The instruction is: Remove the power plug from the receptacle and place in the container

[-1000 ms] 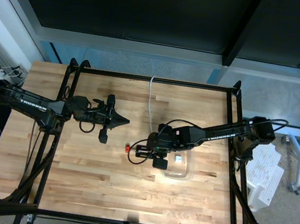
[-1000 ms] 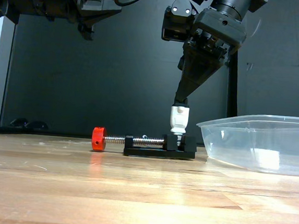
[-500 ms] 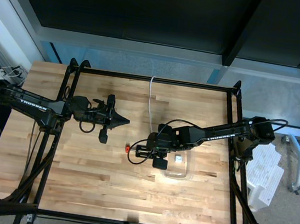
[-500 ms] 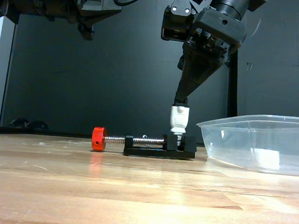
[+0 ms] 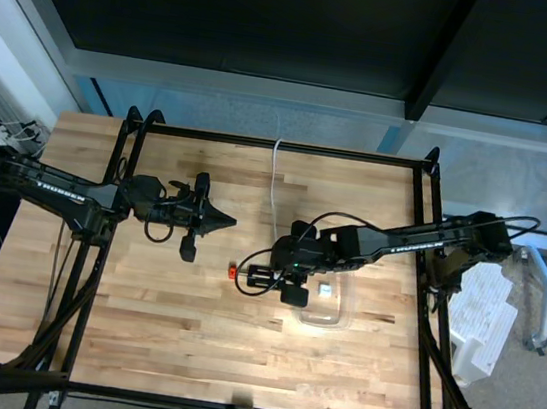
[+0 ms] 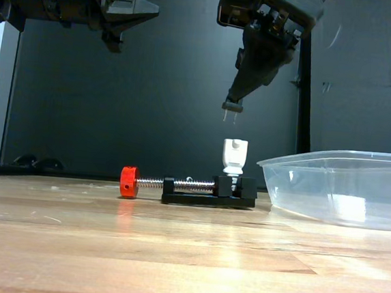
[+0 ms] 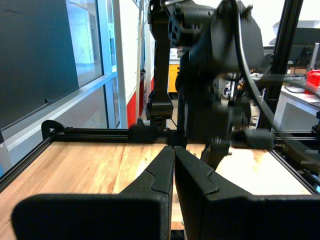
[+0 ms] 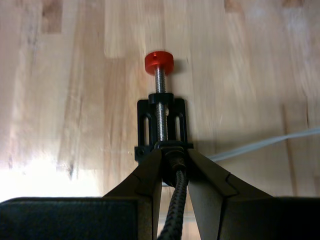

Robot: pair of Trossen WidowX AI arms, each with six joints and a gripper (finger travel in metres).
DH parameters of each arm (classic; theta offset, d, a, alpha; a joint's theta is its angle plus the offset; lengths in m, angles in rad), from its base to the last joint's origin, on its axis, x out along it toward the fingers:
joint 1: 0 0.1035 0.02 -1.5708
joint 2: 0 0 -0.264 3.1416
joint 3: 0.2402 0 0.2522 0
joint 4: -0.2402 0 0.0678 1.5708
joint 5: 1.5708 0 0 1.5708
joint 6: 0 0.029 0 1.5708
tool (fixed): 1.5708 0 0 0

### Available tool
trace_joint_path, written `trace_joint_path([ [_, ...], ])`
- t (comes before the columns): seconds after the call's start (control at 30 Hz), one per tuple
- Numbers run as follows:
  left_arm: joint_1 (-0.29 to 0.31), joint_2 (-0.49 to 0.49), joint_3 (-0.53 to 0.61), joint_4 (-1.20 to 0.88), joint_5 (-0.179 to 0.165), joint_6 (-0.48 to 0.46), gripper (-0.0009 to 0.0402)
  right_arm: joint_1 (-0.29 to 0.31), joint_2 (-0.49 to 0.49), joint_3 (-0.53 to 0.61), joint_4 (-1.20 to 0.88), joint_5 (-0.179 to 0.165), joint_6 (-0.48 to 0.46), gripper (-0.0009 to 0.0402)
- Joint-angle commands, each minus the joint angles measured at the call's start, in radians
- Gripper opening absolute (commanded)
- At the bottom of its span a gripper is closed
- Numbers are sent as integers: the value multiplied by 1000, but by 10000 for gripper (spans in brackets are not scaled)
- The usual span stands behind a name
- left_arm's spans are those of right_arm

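The right tool (image 6: 235,99) pinches the small black power plug (image 6: 232,108) at its tip. The plug hangs in the air right above the white socket (image 6: 234,155), not touching it, with its two metal pins pointing down. From above, the arm hides the plug. The socket stands in a black clamp (image 6: 209,191) with a red knob (image 6: 129,181) on the bench (image 6: 172,254). The clear container (image 6: 342,187) sits just beside the clamp, with a white cube (image 5: 325,290) inside. The left tool (image 6: 149,9) is pressed together, high up and well apart.
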Motion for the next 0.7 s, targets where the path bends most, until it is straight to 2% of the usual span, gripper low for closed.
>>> trace_joint_path([
  [0.03, 0, 0, 0, 0, 0, 0, 0, 0, 6, -4, -4, -4, 0, 0],
  [0.47, 0, 0, 0, 1, 0, 0, 0, -3, -74, -10, -115, 4, -5, 0],
  [0.7, 0, 0, 0, 2, 0, 0, 0, -2, -137, -99, -149, 5, -8, 0],
])
